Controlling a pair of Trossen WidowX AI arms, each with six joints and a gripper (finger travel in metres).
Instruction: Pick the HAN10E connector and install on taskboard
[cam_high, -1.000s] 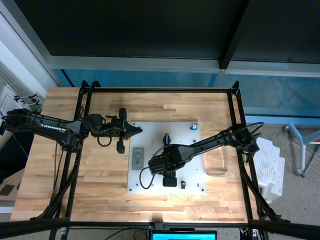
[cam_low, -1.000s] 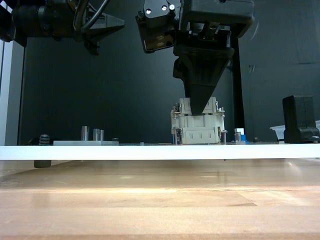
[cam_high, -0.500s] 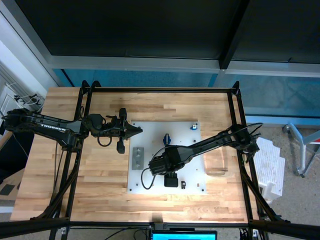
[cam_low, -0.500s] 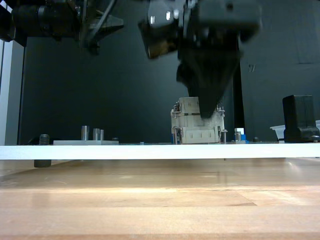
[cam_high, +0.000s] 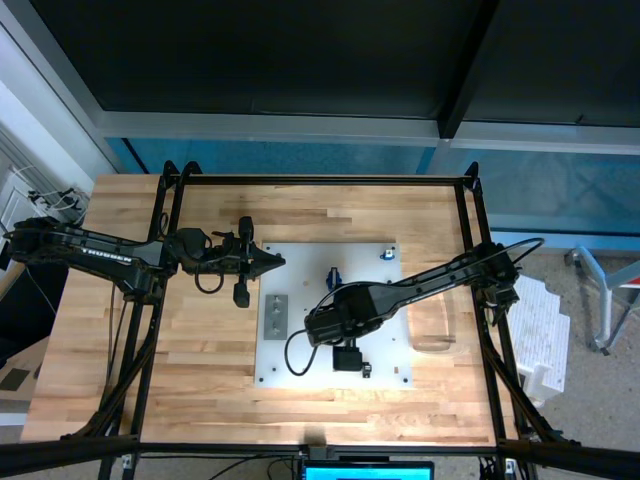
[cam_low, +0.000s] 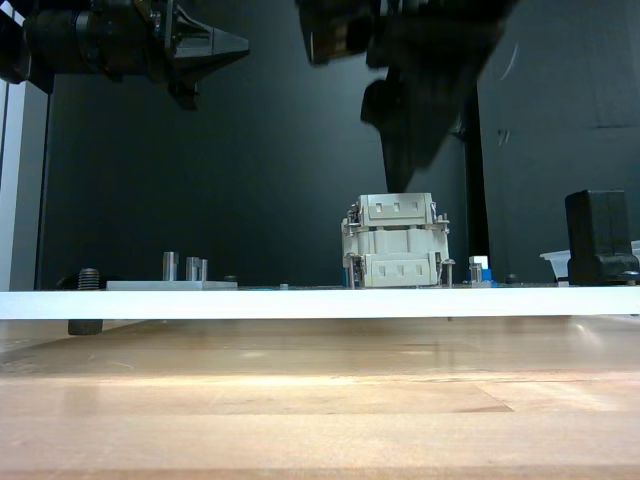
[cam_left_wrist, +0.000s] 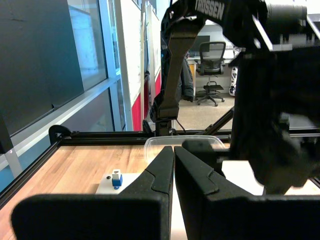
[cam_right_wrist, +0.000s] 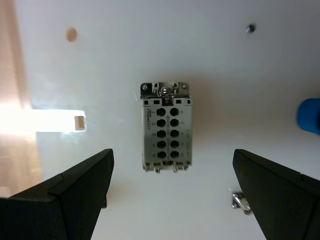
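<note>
The HAN10E connector (cam_low: 395, 240), a pale beige-grey block with two rows of round contacts (cam_right_wrist: 165, 127), stands on the white taskboard (cam_low: 250, 303). My right gripper (cam_low: 405, 150) hangs open directly above it, apart from it, and its dark fingers (cam_right_wrist: 75, 195) stand wide on either side of the connector. From the high view the right gripper (cam_high: 340, 335) covers the connector over the taskboard (cam_high: 300, 270). My left gripper (cam_high: 275, 261) is shut and empty, held high at the board's far left edge (cam_low: 235, 43).
A grey metal block (cam_high: 274, 318) lies on the board's left part. An upright blue part (cam_high: 333, 277) stands behind the right gripper. A black block (cam_low: 598, 238) stands at the board's right. A clear plastic tray (cam_high: 432, 325) sits beside the board's right edge.
My right gripper has let go of the connector and risen off it. The connector stays standing on the board. The left arm has not moved.
</note>
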